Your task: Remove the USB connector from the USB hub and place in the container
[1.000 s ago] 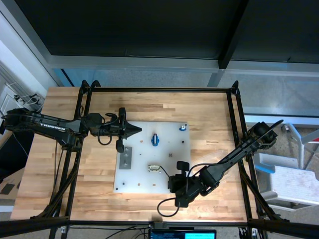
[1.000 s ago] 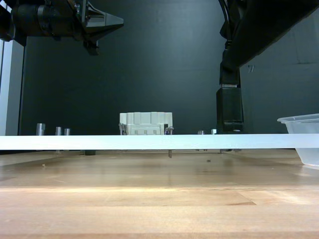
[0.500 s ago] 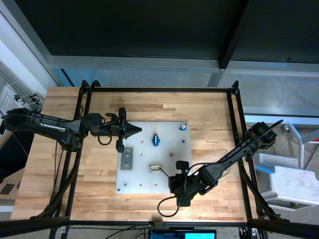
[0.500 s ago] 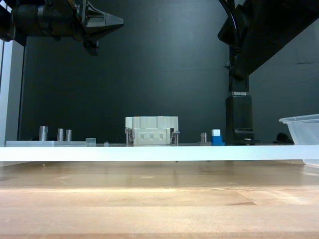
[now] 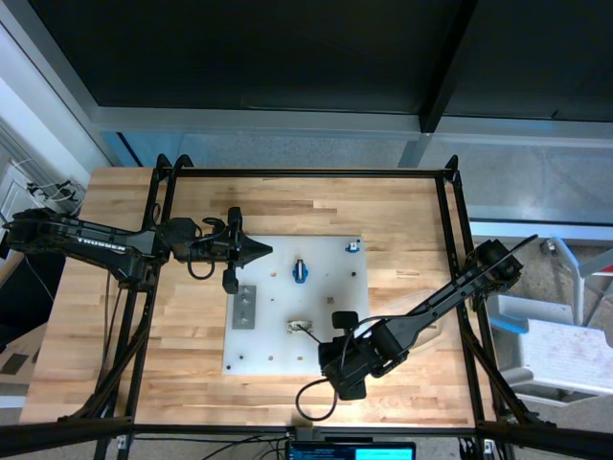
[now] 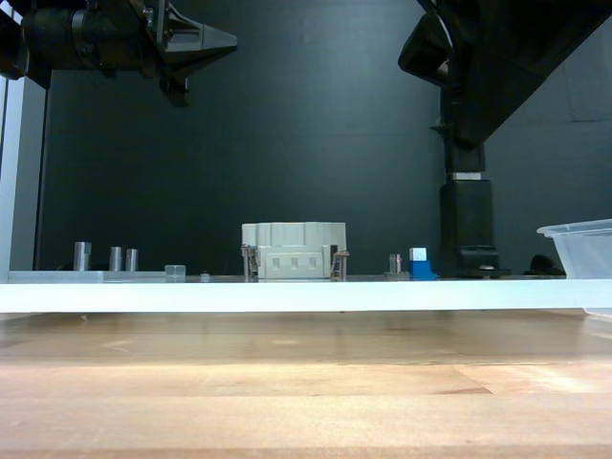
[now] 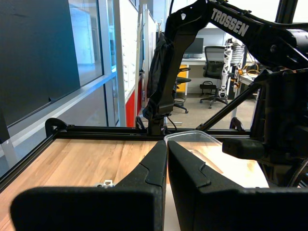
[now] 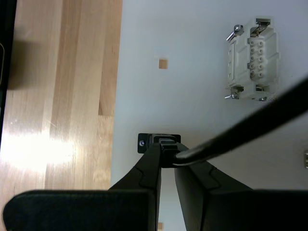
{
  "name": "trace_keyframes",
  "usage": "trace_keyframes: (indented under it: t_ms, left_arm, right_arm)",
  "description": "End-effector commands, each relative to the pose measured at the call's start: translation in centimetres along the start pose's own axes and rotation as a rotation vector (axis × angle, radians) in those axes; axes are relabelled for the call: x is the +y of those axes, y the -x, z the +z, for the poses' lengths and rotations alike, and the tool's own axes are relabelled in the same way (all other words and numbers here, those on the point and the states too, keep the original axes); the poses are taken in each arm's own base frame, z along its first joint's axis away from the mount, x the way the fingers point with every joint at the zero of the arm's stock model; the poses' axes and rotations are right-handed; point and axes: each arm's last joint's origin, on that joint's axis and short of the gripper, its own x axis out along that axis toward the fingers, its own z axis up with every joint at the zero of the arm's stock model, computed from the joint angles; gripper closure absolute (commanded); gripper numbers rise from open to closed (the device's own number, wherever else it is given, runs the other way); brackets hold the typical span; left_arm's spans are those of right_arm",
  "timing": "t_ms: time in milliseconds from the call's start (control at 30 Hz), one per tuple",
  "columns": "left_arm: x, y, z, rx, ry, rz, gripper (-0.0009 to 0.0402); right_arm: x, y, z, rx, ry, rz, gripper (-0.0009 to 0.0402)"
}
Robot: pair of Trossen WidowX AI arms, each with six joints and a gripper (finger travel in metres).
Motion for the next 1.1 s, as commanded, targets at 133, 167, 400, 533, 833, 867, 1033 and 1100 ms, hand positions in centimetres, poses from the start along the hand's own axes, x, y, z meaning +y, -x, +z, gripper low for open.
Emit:
trace_keyframes:
  t_ms: [133,167,400,533,833,867,1033,1100]
  left_arm:
    - [0.0,0.0,0.0,0.000,0.000,0.000,0.0392]
    - [0.0,0.0,0.0,-0.001,0.000,0.000,0.0392]
    - [0.0,0.0,0.0,0.000,0.000,0.000,0.0392]
    - [0.0,0.0,0.0,0.000,0.000,0.000,0.0392]
    - [0.0,0.0,0.0,0.000,0.000,0.000,0.0392]
    - [0.0,0.0,0.0,0.000,0.000,0.000,0.0392]
    - [0.0,0.0,0.0,0.000,0.000,0.000,0.0392]
    - [0.0,0.0,0.0,0.000,0.000,0.000,0.0392]
  right_arm:
    - [0.0,-0.1,0.0,0.004,-0.019,-0.005,0.0393]
    - [0.0,-0.1,0.1,-0.001,-0.023,-0.006,0.0393]
    - [-0.2,-0.1,0.1,-0.060,-0.039,-0.040,0.0393]
    - [-0.2,-0.2,-0.1,-0.084,-0.051,-0.050,0.0393]
    - [-0.2,0.6,-0.9,-0.153,-0.102,-0.082,0.0393]
    - [-0.3,0.8,-1.1,-0.160,-0.107,-0.083,0.0393]
    - [-0.4,1.3,-1.7,-0.177,-0.132,-0.092,0.0393]
    - [-0.4,1.4,-1.9,-0.179,-0.140,-0.091,0.0393]
